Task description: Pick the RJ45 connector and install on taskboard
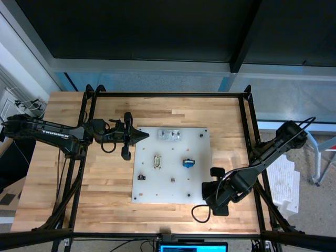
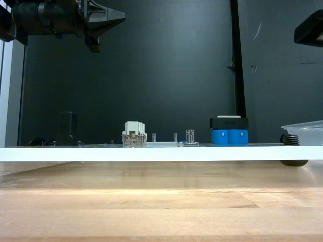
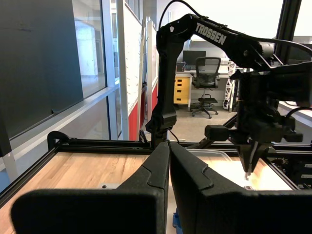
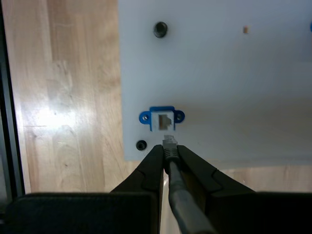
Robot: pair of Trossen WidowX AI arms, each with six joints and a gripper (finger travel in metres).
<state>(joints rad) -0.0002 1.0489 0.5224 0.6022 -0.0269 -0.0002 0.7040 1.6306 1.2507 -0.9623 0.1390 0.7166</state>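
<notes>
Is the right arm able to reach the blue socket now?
Probably yes: the right gripper, shut on the RJ45 connector, hangs just before the blue socket on the taskboard, nothing between. The left gripper hangs far away.

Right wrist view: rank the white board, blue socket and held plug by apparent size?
1. taskboard
2. blue socket
3. RJ45 connector, despite being nearest, gripped by the right pincer at the board's edge.
The left pincer hovers shut by the board's far-left corner.

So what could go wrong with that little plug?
The RJ45 connector, pinched in the right end effector, points toward the blue socket on the taskboard; off-line, it could jam on the rim. Its grey cable might tug it askew. The left end effector hangs shut above the board's left edge.
</notes>
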